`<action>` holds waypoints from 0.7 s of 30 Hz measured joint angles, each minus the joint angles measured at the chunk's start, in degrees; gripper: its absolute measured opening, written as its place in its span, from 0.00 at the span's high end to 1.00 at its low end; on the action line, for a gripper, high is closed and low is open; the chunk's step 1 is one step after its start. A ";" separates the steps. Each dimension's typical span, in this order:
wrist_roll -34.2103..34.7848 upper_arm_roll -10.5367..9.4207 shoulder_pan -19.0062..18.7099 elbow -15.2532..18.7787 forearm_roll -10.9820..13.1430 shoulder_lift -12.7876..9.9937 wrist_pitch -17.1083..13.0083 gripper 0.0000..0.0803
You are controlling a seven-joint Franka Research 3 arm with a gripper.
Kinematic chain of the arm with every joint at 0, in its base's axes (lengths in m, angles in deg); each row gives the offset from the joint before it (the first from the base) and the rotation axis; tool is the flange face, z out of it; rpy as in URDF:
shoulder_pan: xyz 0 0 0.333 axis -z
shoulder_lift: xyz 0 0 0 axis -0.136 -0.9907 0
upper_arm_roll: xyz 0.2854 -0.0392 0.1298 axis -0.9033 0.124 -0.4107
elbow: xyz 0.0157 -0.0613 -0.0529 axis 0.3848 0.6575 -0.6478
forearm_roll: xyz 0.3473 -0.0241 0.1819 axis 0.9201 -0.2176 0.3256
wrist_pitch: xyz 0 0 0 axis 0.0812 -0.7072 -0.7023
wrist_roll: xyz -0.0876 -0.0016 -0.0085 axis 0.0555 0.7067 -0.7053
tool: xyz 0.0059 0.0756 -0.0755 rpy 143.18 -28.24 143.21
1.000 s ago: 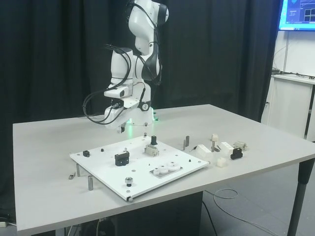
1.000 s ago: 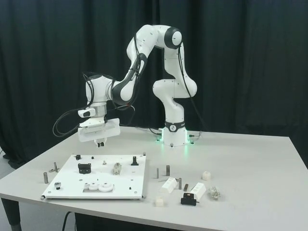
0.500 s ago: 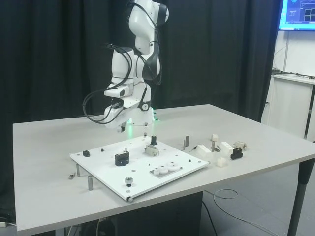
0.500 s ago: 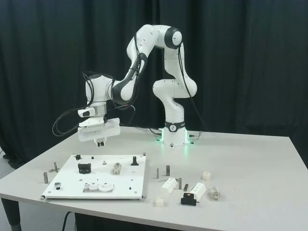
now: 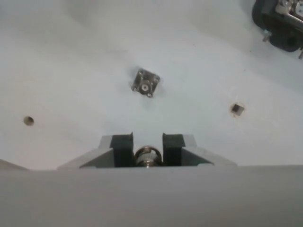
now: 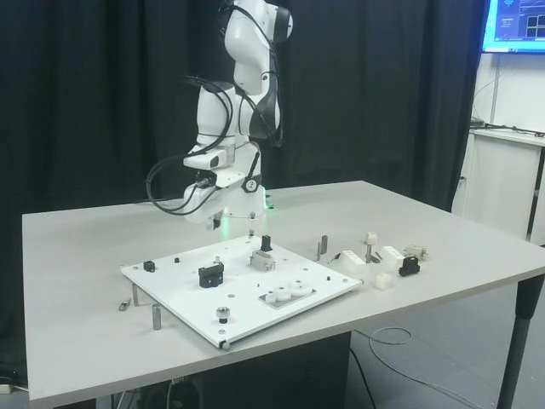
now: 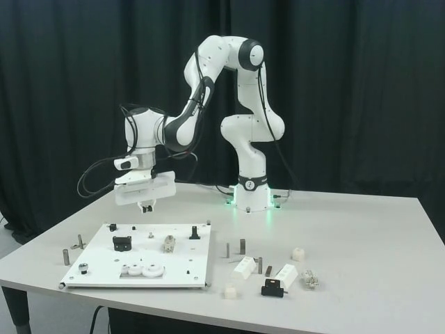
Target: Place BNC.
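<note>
On the left of the second room view, the white arm holds its gripper in the air above the flat white board. The two black fingers are narrowly closed on a small ribbed metal BNC plug. Beneath it on the board sits a square metal BNC socket with a round centre. Right of the board, white blocks lie on the smooth grey table.

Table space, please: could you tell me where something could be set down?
The grey table is bare beyond the arm's base. It is crowded on the white board and among the small loose parts beside it.
</note>
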 joint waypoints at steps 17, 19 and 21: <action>14.22 -2.04 -8.40 0.94 0.73 3.28 4.50 0.84; 16.72 -2.63 -9.92 1.09 0.95 3.86 5.02 0.84; 19.27 -3.31 -11.41 1.22 1.17 4.35 5.34 0.84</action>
